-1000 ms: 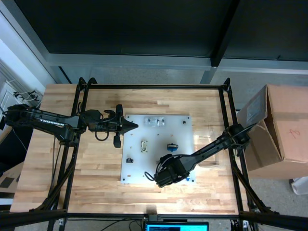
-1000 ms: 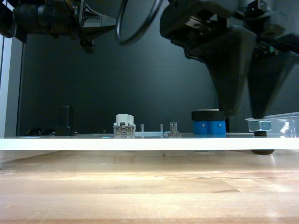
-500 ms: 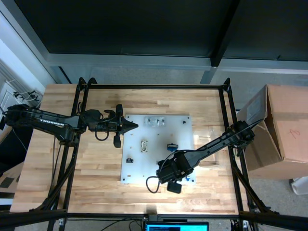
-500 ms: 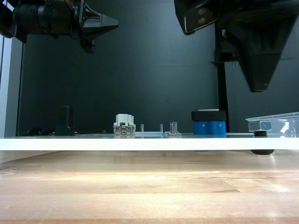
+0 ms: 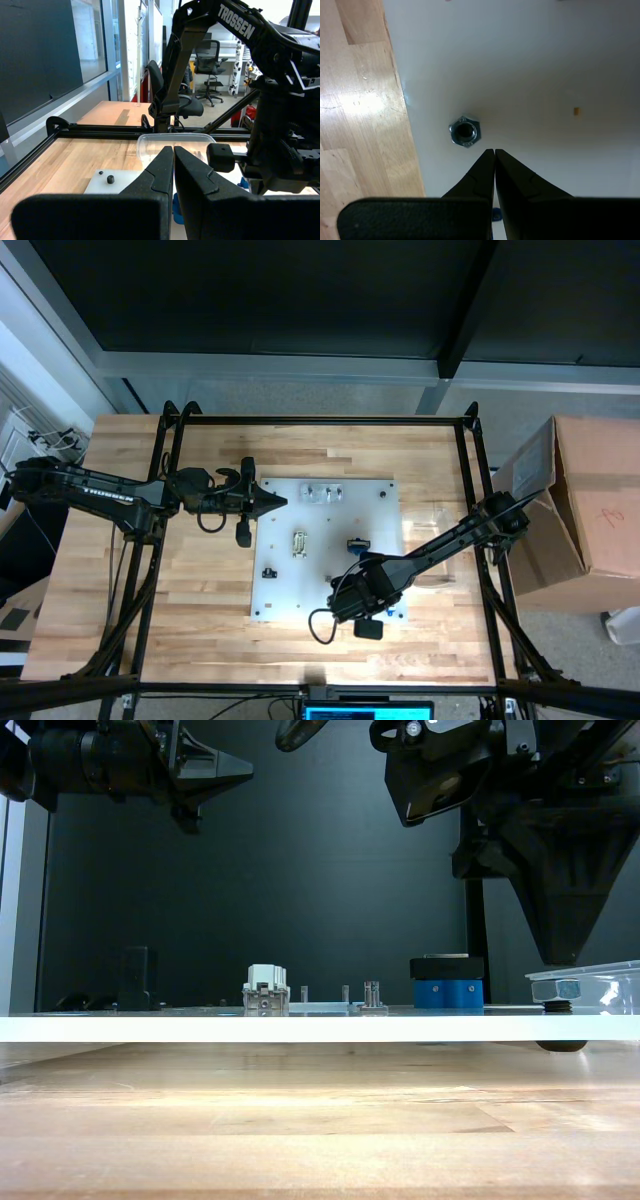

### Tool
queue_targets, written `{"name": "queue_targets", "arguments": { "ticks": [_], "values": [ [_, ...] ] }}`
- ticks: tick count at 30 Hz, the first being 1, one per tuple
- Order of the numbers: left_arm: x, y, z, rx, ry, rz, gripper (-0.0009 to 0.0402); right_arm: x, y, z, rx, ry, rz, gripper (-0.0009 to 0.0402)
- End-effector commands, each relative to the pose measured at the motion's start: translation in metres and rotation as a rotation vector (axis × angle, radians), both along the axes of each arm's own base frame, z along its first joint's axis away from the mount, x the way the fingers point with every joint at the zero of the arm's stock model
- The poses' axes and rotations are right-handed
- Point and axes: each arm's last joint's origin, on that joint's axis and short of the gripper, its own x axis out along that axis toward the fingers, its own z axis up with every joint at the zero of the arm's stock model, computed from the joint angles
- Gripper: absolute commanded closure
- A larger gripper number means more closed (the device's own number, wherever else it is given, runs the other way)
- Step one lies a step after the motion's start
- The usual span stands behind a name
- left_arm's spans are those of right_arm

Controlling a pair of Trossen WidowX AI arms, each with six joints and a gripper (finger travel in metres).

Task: Pick the M12 nut and place it on its threads and fasten

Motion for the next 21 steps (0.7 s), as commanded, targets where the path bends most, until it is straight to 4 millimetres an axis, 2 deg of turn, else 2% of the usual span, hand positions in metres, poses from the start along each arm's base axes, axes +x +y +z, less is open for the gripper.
{"name": "queue_targets", "arguments": {
  "ticks": [1, 8, 13, 21],
  "values": [
    [0.0, 0.0, 0.0, 0.0, 0.0, 0.0, 0.0393, 0.0, 0.0005, -0.0043, 0.009, -0.005, -0.003, 0.0393],
    [0.0, 0.0001, 0.0, 0.0, 0.0, 0.0, 0.0393, -0.0001, 0.0015, -0.0083, 0.029, -0.01, 0.0, 0.0394],
    [0.0, 0.0001, 0.0, 0.0, 0.0, 0.0, 0.0393, -0.0037, 0.0088, -0.0072, 0.276, 0.105, 0.088, 0.0393],
    [0.0, 0.0, 0.0, 0.0, 0.0, 0.0, 0.0393, -0.0032, 0.0033, -0.0069, 0.111, 0.048, 0.072, 0.0393]
  ]
}}
